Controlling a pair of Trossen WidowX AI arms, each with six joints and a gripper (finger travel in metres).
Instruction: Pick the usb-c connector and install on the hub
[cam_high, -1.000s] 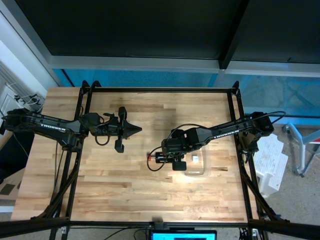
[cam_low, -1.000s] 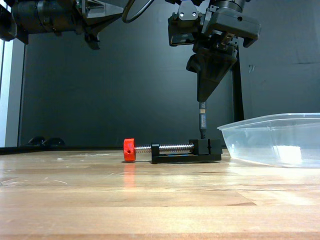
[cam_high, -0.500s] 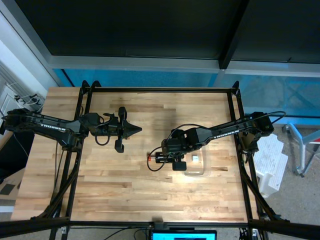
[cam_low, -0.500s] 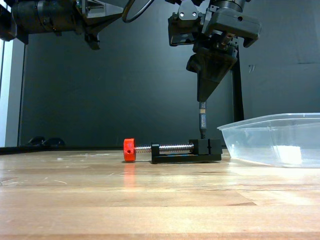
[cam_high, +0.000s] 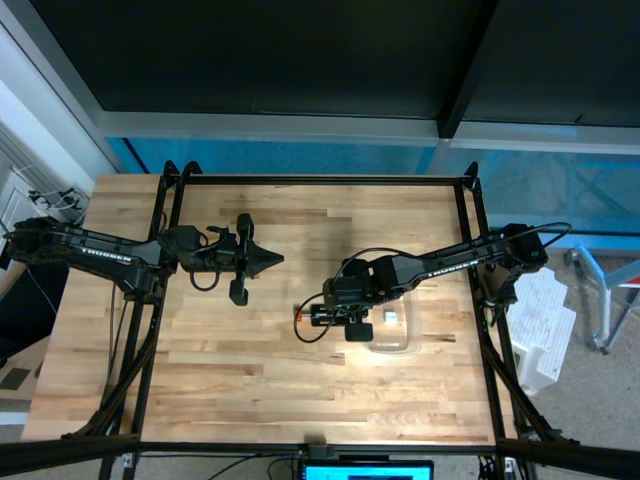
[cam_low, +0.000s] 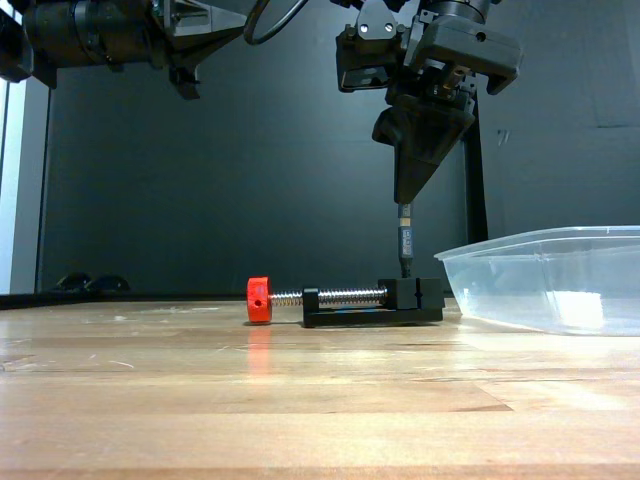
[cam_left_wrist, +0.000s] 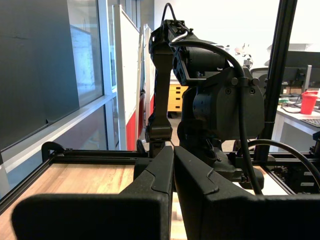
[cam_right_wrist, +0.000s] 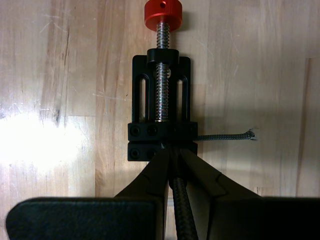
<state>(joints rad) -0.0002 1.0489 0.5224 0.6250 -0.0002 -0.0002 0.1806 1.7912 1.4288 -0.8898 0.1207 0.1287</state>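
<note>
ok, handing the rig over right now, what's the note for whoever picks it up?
Left end effector: shut, empty, parked above the left side of the table.
Right end effector: shut on the usb-c connector, held upright over the hub.
Done: connector picked; its lower tip is at the hub's block, at the end opposite the orange-red knob.
Left: cannot tell if it is seated. Likely press down, then release and retract.

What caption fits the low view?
Right gripper holds the usb-c connector upright on the hub, beside a tray; left gripper hangs high at left.
</note>
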